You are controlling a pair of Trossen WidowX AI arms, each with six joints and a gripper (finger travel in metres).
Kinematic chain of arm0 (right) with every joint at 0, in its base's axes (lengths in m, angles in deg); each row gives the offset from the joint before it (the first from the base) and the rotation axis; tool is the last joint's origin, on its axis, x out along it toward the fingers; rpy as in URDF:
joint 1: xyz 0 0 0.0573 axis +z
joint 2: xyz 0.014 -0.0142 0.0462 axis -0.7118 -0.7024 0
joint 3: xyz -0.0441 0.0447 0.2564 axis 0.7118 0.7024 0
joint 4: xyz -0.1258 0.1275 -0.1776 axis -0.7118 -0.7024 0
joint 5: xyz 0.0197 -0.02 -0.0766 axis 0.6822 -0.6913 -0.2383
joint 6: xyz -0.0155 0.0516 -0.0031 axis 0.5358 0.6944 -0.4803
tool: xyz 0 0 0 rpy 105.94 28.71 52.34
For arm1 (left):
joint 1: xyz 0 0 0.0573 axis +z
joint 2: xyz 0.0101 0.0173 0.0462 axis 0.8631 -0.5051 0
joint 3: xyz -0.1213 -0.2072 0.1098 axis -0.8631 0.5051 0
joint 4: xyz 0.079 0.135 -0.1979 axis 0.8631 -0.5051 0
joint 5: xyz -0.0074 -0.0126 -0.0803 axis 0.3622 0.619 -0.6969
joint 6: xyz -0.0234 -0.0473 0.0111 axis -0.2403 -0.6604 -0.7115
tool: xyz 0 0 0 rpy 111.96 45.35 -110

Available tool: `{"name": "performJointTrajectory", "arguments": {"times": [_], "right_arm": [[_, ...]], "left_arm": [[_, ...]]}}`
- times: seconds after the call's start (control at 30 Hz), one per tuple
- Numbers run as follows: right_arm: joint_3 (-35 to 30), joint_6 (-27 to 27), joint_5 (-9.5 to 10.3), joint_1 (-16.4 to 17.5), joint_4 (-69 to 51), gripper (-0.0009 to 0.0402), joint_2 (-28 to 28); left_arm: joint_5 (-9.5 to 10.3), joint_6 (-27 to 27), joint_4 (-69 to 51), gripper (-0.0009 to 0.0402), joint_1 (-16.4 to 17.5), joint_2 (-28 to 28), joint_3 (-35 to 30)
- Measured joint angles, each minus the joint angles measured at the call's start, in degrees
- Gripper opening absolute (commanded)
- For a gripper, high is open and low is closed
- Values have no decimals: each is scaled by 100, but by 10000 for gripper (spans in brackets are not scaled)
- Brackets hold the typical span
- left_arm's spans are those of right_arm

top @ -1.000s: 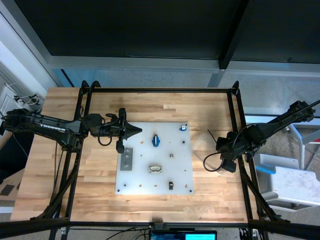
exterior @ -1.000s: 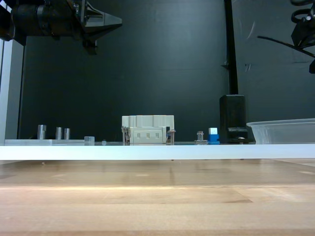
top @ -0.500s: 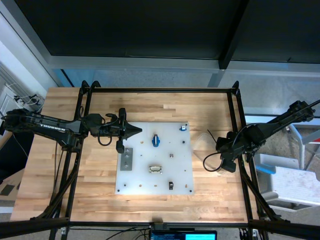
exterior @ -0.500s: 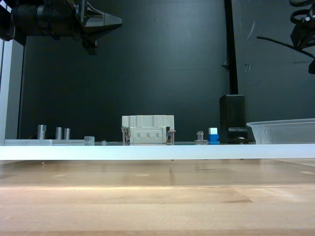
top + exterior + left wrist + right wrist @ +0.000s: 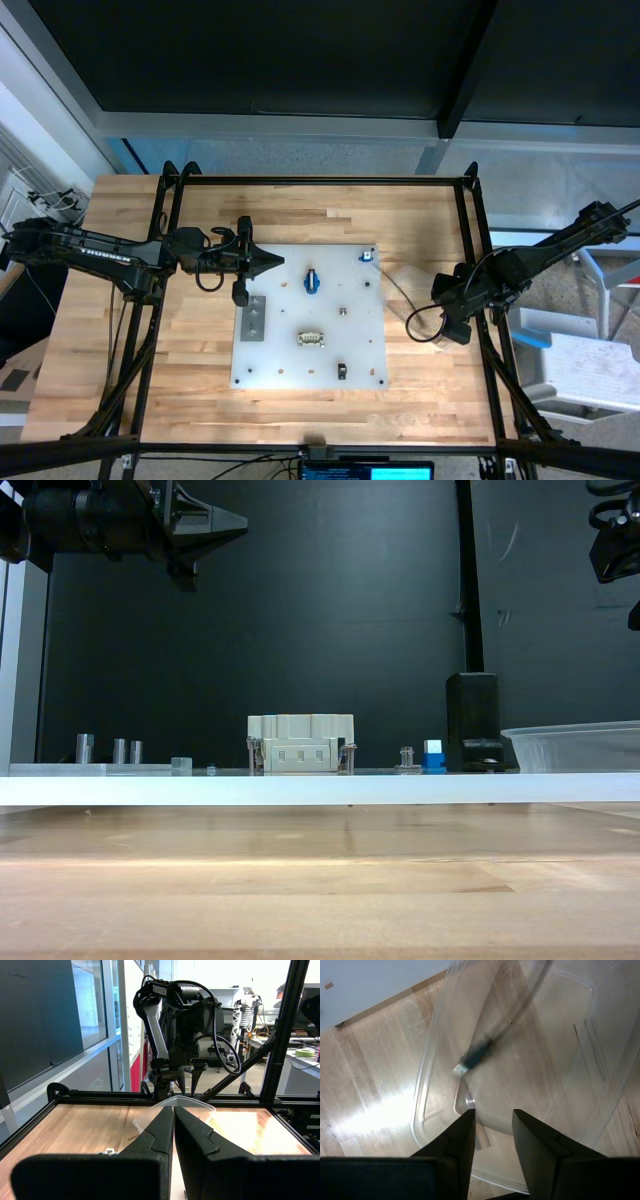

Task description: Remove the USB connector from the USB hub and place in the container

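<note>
Right claw [image 5: 492, 1113] released over container [image 5: 418, 1105] — connector [image 5: 476, 1056] inside, I judged it done; left claw [image 5: 272, 262] clenched, parked above board [image 5: 300, 372] edge.

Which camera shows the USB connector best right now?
Right wrist view: the connector, blurred, shows over the container below the open right gripper. High view shows no clear connector; low and left wrist views show only the container. The left gripper, shut, hangs over the board's far-left corner.
</note>
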State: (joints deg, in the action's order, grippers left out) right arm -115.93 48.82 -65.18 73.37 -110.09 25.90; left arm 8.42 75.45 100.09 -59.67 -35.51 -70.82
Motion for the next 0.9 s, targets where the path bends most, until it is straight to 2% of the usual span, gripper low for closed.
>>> {"name": "performJointTrajectory", "arguments": {"times": [0.23, 0.9], "right_arm": [[0, 2, 0, 0, 0, 138, -2], [0, 4, -4, 0, 0, 138, 0]], "left_arm": [[0, 2, 0, 1, 0, 0, 0], [0, 0, 0, 1, 0, 0, 0]]}}
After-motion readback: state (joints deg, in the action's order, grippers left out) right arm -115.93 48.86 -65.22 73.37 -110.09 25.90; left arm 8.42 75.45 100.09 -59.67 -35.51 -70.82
